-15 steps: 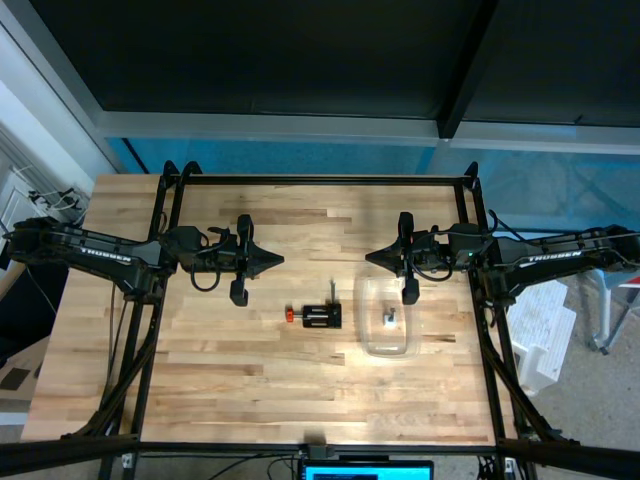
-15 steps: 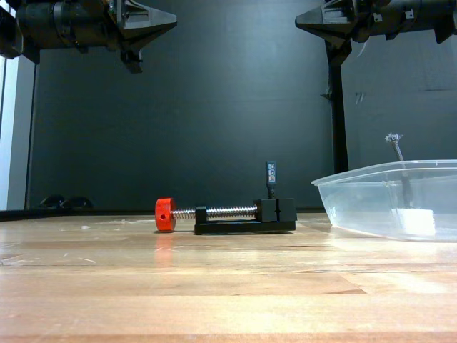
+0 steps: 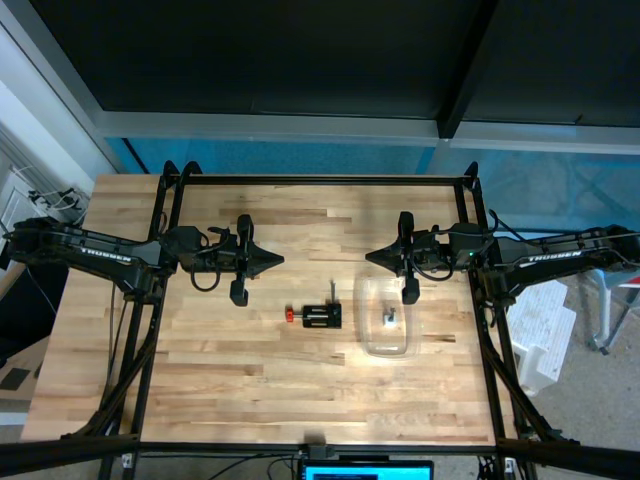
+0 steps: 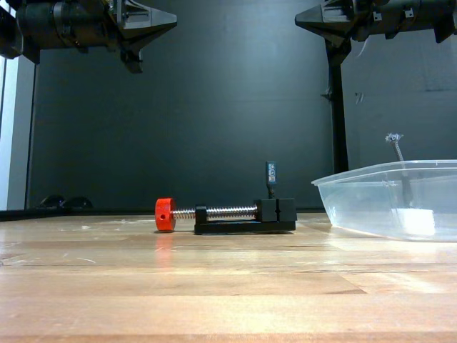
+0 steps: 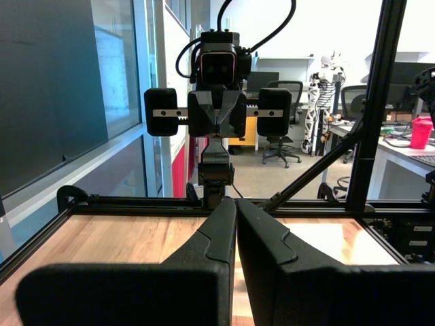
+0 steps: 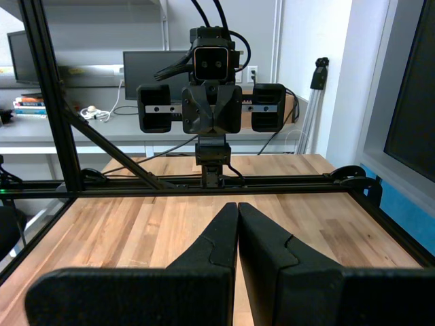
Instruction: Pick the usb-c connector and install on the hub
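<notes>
Nothing moved: my left gripper [image 3: 275, 260] and right gripper [image 3: 372, 258] hang closed, empty, flanking the vise [image 3: 322, 316]; usb-c connector [image 3: 389, 319] lies free in the tub [image 3: 371, 345] beside it, unpicked

The table [image 3: 250, 380] is a light butcher-block top of narrow wooden strips, its grain running left to right, with a black metal frame [image 3: 320, 181] bordering its edges. Near the middle lies a small black vise [image 3: 322, 317], flat on its base, its screw pointing toward the left side and ending in a red knob [image 3: 290, 316]. Just to the right of the vise, apart from it, sits a clear plastic container [image 3: 400, 340] with rounded corners, open at the top and resting flat on the wood.
</notes>
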`<action>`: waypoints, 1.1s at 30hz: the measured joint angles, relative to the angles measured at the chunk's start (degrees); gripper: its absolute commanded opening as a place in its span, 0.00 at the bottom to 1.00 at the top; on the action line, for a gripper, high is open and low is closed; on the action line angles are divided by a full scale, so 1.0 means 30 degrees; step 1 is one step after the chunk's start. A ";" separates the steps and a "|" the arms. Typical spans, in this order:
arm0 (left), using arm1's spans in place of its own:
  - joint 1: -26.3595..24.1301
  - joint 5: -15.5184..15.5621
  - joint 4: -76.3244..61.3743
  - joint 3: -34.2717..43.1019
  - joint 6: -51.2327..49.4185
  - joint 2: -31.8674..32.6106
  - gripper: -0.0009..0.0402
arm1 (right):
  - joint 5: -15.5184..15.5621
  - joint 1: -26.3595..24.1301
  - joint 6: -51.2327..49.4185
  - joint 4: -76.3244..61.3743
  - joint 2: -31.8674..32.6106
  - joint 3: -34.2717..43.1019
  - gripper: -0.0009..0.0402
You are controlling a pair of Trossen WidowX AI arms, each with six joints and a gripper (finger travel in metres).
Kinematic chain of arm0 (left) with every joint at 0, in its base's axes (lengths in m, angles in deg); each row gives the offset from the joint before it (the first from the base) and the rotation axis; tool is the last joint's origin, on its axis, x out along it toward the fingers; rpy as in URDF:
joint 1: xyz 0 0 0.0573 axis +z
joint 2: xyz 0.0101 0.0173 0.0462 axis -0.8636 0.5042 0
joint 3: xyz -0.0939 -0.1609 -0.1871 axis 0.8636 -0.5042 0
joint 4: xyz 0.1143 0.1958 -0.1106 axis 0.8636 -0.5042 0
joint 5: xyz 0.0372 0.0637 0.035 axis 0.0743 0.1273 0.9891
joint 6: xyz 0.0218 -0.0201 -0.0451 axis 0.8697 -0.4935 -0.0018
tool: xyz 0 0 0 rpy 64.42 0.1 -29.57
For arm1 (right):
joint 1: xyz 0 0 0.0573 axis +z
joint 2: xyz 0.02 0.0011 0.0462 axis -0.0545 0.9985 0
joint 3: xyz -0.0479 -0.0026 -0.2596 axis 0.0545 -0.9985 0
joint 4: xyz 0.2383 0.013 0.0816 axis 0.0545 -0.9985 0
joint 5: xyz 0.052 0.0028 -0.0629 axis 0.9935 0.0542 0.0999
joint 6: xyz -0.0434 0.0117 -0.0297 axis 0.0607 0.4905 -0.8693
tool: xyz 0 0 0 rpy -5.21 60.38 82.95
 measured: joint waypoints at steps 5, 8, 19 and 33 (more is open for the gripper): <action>0.0000 0.0000 0.0000 -0.0007 0.0000 0.0000 0.02 | 0.0015 0.0000 0.0240 -0.0022 0.0168 0.0000 0.02; 0.0000 0.0000 -0.0007 0.0000 -0.0007 0.0000 0.02 | 0.0095 0.0000 0.0911 -0.0168 0.0270 0.0000 0.02; 0.0000 0.0000 -0.0007 -0.0007 0.0000 0.0000 0.02 | -0.0852 0.0568 0.1202 -0.8757 0.0525 0.2718 0.02; 0.0000 0.0007 0.0000 0.0000 0.0000 0.0000 0.02 | -0.1472 0.2892 0.3337 -2.2119 0.4386 0.9362 0.02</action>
